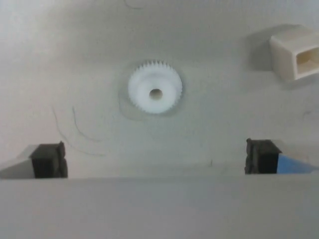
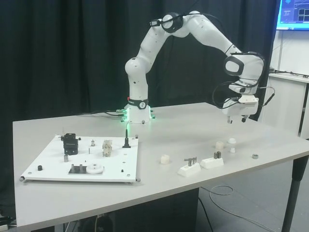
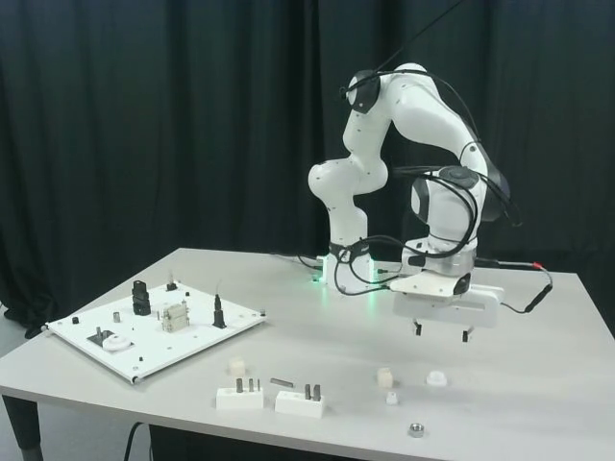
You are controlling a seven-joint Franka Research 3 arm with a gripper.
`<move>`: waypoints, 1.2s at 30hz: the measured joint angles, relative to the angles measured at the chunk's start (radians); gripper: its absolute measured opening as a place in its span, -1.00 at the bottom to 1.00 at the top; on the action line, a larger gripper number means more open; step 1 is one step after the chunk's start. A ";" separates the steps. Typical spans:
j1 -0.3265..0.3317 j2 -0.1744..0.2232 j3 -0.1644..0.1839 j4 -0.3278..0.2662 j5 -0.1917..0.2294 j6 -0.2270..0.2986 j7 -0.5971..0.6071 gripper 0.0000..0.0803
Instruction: Pick medium gear.
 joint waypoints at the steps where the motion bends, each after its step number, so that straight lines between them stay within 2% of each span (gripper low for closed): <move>1: 0.001 0.000 0.001 -0.007 0.000 0.010 0.003 0.95; 20: 0.005 0.016 0.017 -0.134 0.012 0.231 0.011 0.99; 29: 0.004 0.040 0.029 -0.162 0.033 0.299 0.011 0.99; 36: 0.002 0.055 0.041 -0.173 0.047 0.332 0.011 0.99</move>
